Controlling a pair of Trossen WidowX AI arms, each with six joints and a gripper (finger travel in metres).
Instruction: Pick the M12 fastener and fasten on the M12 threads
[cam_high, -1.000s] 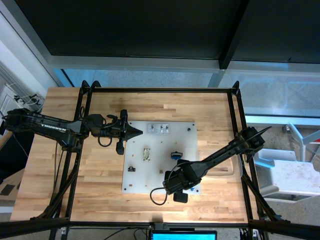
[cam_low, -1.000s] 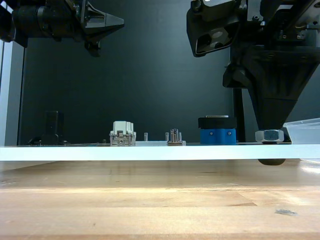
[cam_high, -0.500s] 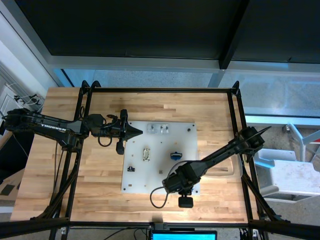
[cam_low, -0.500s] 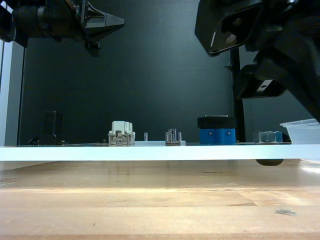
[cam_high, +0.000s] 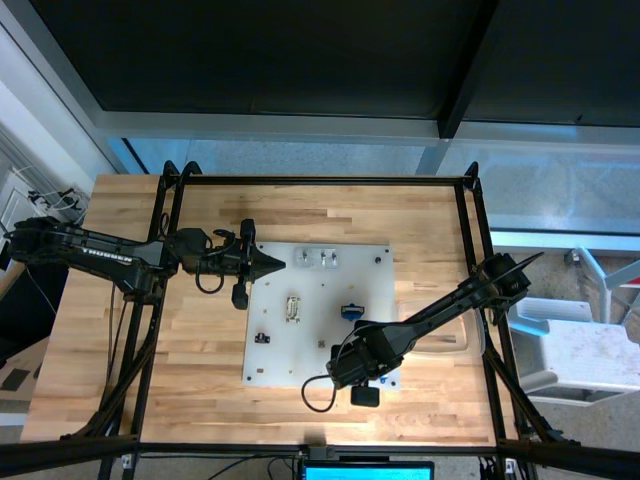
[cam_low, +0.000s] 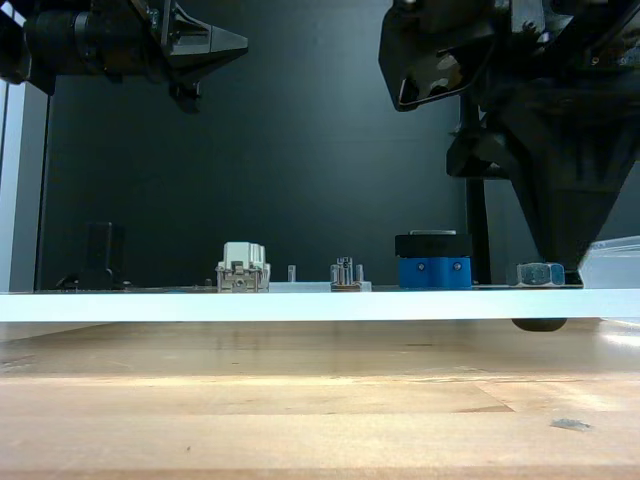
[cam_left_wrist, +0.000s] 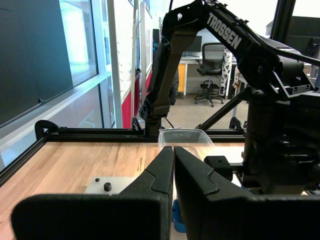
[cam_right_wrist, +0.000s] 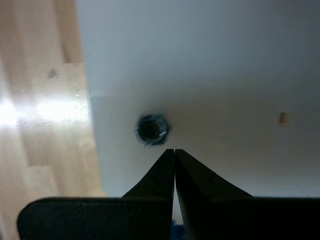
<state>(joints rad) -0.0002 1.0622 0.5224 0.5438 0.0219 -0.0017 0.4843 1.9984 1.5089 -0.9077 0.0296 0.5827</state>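
The small silver M12 nut (cam_low: 541, 272) sits low on the white board (cam_high: 290, 365) near its near right edge, where the stud stands. No ribs show beneath it, so it appears to be on its stud. In the right wrist view the nut (cam_right_wrist: 152, 129) lies just beyond the fingertips, its centre dark. My right gripper (cam_right_wrist: 174, 150) is shut with nothing between its fingers, its tip (cam_low: 562, 258) hanging just above and beside the nut. My left gripper (cam_high: 272, 263) is shut and parked high at the board's far left edge, holding nothing.
A blue connector block (cam_low: 434, 262), a small silver part (cam_low: 346, 273) and a white connector (cam_low: 244, 270) stand mid-board. A clear tray (cam_high: 445, 338) lies on the table to the right of the board. A black frame (cam_high: 320, 181) rims the table.
My right gripper lifted off the nut and twisted at the wrist, then came back down to just above it. The nut kept its place. The left arm has not moved.
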